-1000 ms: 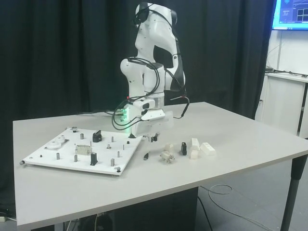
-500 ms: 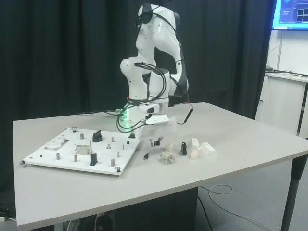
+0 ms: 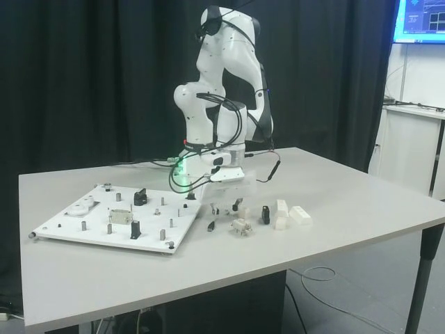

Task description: Place BNC.

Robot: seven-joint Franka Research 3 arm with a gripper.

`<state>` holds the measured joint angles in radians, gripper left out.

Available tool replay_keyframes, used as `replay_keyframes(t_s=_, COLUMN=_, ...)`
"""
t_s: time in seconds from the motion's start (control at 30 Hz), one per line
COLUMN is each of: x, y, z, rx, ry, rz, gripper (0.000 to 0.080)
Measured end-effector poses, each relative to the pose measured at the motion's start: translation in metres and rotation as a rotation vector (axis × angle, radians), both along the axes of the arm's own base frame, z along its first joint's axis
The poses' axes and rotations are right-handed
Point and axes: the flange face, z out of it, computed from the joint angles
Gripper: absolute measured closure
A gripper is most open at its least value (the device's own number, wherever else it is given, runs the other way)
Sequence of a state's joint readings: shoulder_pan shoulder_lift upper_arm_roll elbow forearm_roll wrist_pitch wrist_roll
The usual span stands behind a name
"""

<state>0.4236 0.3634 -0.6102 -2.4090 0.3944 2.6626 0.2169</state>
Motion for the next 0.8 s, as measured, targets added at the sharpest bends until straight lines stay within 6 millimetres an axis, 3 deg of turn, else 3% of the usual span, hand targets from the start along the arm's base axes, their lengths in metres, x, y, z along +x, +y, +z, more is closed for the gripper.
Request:
replay_keyframes(t_s=0.07, x=-0.0001, y=-0.0001, z=-0.0001, rx=0.000, ry=0.000, rz=0.000, gripper=0.0660)
replay_keyframes(t_s=0.1, x=-0.0001, y=-0.0001, z=-0.0001, rx=0.000, ry=0.000, rz=0.000, gripper=0.0113)
replay_keyframes(t_s=0.27, x=-0.0002, y=-0.0003, z=0.0000, rx=0.000, ry=0.000, rz=-0.001, gripper=0.0113)
replay_keyframes(t_s=0.3, x=-0.0002, y=-0.0004, z=0.0000, rx=0.000, ry=0.000, rz=-0.001, gripper=0.0030)
replay_keyframes(t_s=0.8, x=0.0007, y=-0.0054, z=0.0022, rx=0.000, ry=-0.006, rz=-0.011, gripper=0.0003)
